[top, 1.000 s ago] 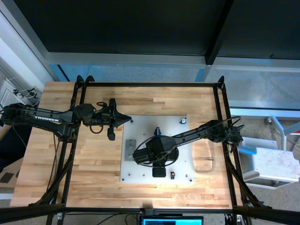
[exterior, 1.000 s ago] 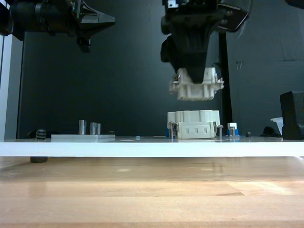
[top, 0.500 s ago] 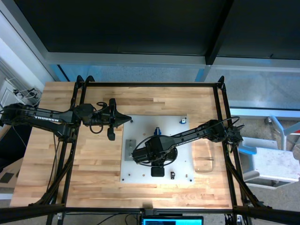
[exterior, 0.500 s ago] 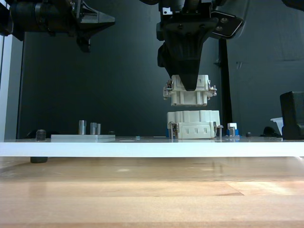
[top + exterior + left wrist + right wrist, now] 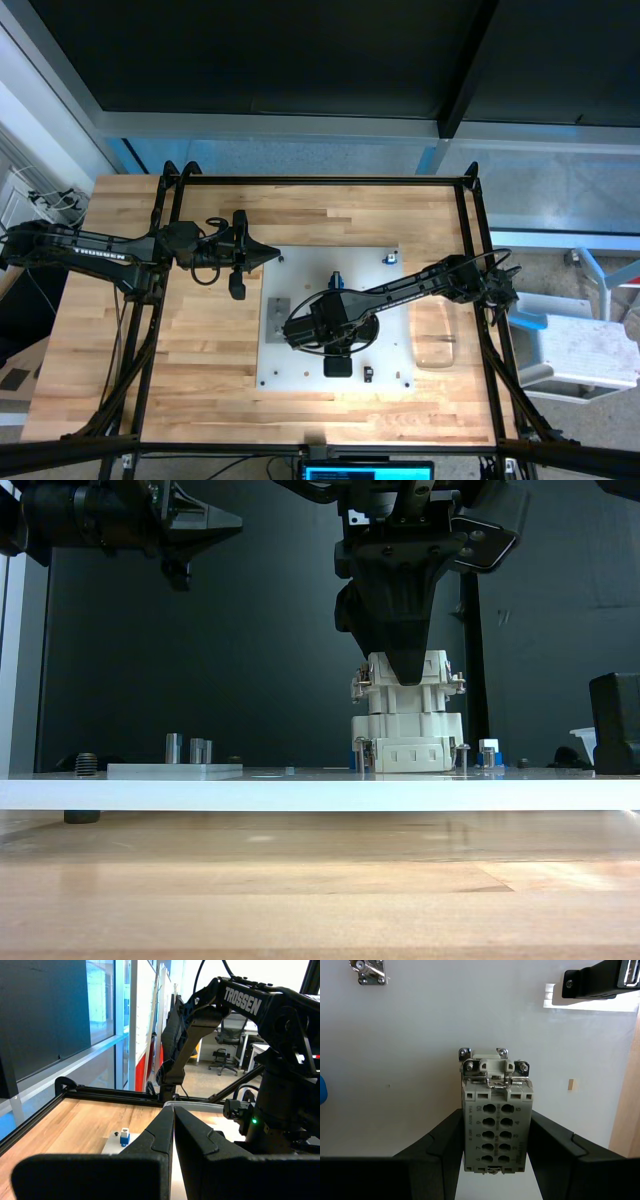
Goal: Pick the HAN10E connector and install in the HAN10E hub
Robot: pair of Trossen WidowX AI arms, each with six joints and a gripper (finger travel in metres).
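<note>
1. Spanning the whole scene beneath me is the wooden table (image 5: 200, 340), with the white plate (image 5: 285, 368) lying flat right of its middle.
2. My left arm (image 5: 90, 250) comes in from the left edge and hangs high over the wood just left of the plate's far corner. My left pincer (image 5: 173, 1115) there has its fingers pressed together with nothing between them.
3. My right arm (image 5: 420, 283) stretches from the right edge across the plate and turns down over its middle.
4. My right pincer (image 5: 405, 670) points straight down. Its fingers (image 5: 442, 1145) are closed against the two long sides of the HAN10E connector (image 5: 493, 1130), gripping it.
5. A grey metal block (image 5: 175, 770) lies flat on the left part of the plate, with short silvery posts standing on it, well apart from my right pincer.
6. A black block (image 5: 338, 367) sits on the plate just near of my right pincer.
7. The HAN10E hub (image 5: 407, 742) stands fixed on the plate, directly under what I hold.
8. The connector is upright and level, its underside meeting the hub's top edge to edge. How deep it sits in the hub I cannot tell. Its upper face shows two rows of dark holes.
9. A small blue part (image 5: 336, 279) stands on the plate just far of my right arm. A tiny black part (image 5: 368, 374) lies right of the black block, close to the plate's near edge.
</note>
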